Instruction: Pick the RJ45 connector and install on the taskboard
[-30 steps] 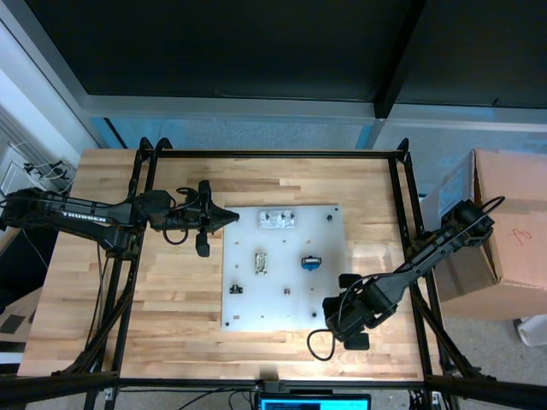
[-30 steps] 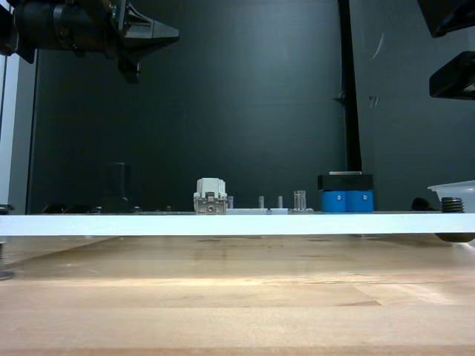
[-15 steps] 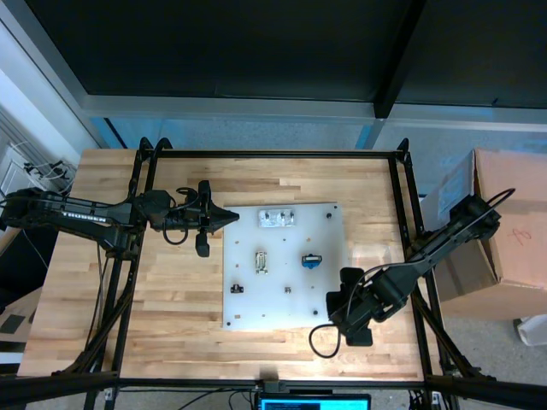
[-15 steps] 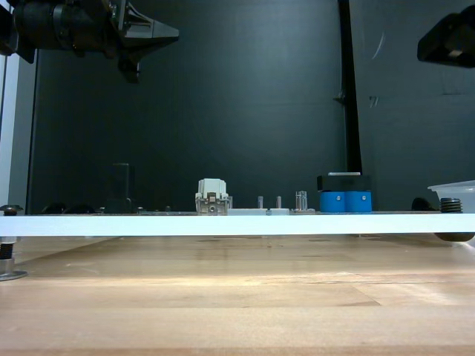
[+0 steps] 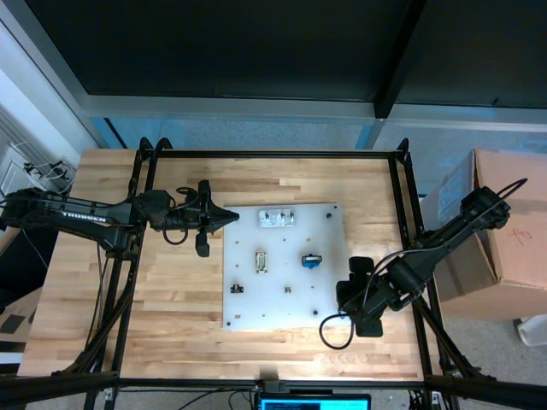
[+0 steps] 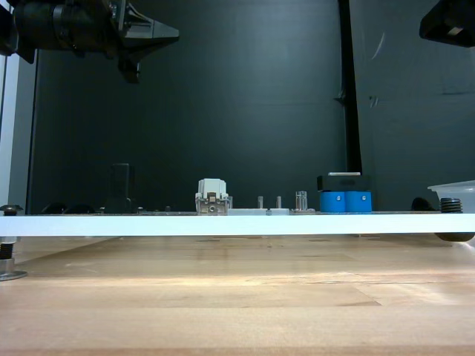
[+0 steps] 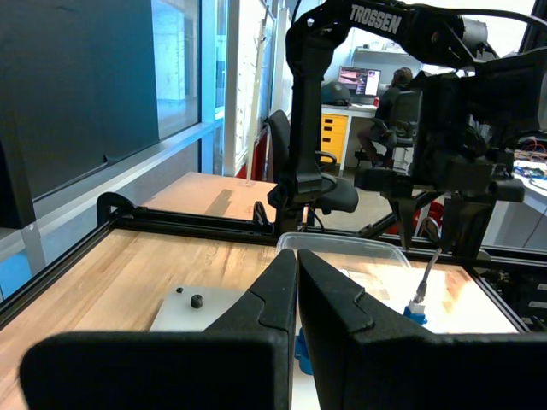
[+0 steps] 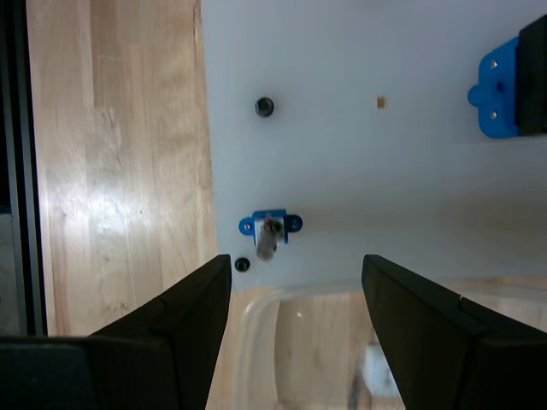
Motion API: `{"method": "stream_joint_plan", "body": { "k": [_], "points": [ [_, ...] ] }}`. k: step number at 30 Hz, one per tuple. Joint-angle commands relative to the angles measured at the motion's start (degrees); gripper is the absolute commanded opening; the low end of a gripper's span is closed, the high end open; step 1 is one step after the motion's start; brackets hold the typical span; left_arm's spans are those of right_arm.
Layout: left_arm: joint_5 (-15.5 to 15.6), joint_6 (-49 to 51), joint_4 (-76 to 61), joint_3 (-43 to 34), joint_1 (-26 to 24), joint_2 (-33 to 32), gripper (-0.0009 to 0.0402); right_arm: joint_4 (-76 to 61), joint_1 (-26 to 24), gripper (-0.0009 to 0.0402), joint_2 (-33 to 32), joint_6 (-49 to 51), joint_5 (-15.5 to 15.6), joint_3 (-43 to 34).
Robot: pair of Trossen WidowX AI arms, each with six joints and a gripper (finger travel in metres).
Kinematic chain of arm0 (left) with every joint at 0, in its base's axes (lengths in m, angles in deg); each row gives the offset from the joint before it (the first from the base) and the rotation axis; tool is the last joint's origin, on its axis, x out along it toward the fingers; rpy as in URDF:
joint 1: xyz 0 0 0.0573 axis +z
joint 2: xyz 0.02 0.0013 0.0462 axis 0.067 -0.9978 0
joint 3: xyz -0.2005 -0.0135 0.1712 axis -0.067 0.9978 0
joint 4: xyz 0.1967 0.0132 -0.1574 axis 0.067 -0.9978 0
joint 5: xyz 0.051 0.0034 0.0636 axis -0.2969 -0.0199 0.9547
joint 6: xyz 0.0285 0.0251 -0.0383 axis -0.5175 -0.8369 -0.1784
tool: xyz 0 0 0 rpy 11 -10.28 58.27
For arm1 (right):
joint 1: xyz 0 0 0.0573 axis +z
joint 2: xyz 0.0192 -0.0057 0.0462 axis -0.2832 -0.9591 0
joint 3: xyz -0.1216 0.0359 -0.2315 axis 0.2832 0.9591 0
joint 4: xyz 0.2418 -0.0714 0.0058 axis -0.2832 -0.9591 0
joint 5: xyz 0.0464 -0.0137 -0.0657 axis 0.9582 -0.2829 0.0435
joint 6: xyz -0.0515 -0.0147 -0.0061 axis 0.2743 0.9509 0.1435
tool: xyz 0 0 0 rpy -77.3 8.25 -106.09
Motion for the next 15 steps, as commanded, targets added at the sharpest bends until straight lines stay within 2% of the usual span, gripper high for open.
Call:
{"method": "stream_joint_plan", "body": {
  "k": [1,7,15],
  "points": [
    [0.0,0.0,0.04,-0.02,0.02,-0.02,0.0,-0.48,0.0,0.0212,0.63,0.24,0.04,-0.04],
    [0.0,-0.02,0.04,-0.02,0.02,-0.02,0.0,0.74,-1.73,0.0185,4.66,3.15,-0.63,1.81],
    [0.0,-0.02,0.02,-0.02,0.02,-0.02,0.0,13.84,-7.48,0.012,17.81,9.2,-10.75,9.53]
  ]
}}
